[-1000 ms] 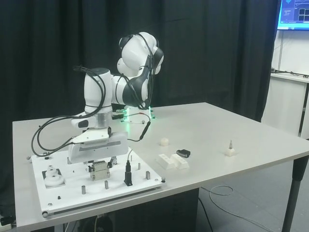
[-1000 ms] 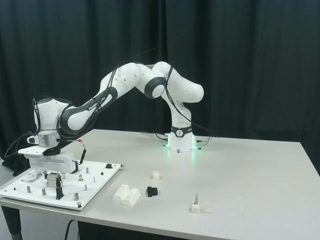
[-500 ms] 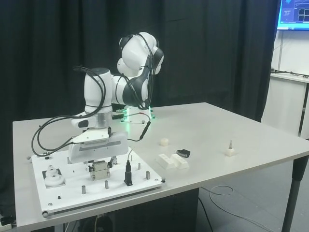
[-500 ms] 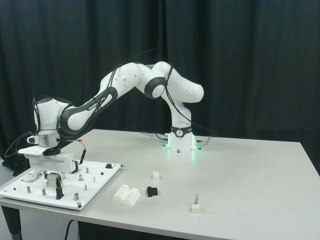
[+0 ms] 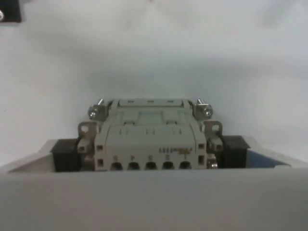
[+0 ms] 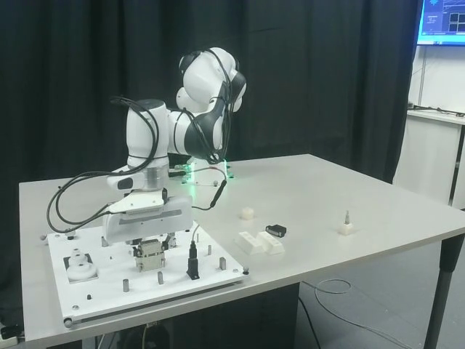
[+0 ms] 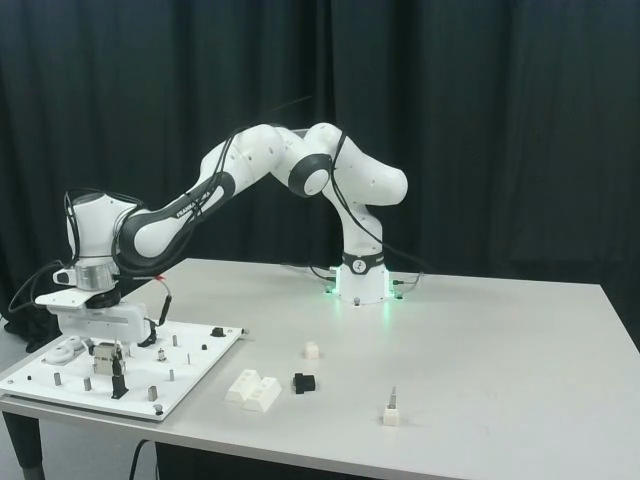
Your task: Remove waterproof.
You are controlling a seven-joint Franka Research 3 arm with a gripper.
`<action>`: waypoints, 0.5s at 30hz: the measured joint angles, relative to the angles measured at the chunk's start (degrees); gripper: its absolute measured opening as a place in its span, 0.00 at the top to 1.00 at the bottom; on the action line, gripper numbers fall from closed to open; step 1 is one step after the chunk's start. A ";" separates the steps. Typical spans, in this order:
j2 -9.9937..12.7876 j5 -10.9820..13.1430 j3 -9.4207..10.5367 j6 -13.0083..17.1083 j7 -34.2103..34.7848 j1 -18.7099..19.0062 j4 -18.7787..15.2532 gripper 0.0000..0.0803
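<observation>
While I watch the first room view from its left edge across, this is what I have:

Board: white fixture board (image 6: 138, 291) lies flat at the table's left end, studded with small pegs; I see it in the second room view too (image 7: 60, 395).
Round part: white disc-shaped piece (image 6: 80, 269) sits on the board's left side.
Gripper: gripper (image 6: 149, 247) hangs low over the board with both fingers closed onto the waterproof connector; in the wrist view the black pads (image 5: 65, 154) press its two sides.
Waterproof connector: grey multi-pin block (image 5: 150, 142) is clamped between the fingers, just above the board's surface (image 6: 150, 256); I cannot tell whether it touches the board.
Black plug: upright black plug (image 6: 193, 267) stands on the board just beside the gripper, cable rising from it.
Loose parts: on the grey table (image 6: 327, 189), a white block pair (image 6: 259, 242), a small white cube (image 6: 248, 213), a black piece (image 6: 276, 230) and a white base with a pin (image 6: 346, 225), all apart.
</observation>
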 joint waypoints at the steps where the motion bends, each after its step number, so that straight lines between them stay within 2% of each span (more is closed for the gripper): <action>1: -0.01 0.00 -0.05 -0.13 0.04 0.00 0.10 0.23; 7: -0.24 0.00 -1.01 -2.24 0.34 0.05 1.82 0.23; 15: -0.63 0.00 -2.90 -7.12 0.99 0.13 4.97 0.23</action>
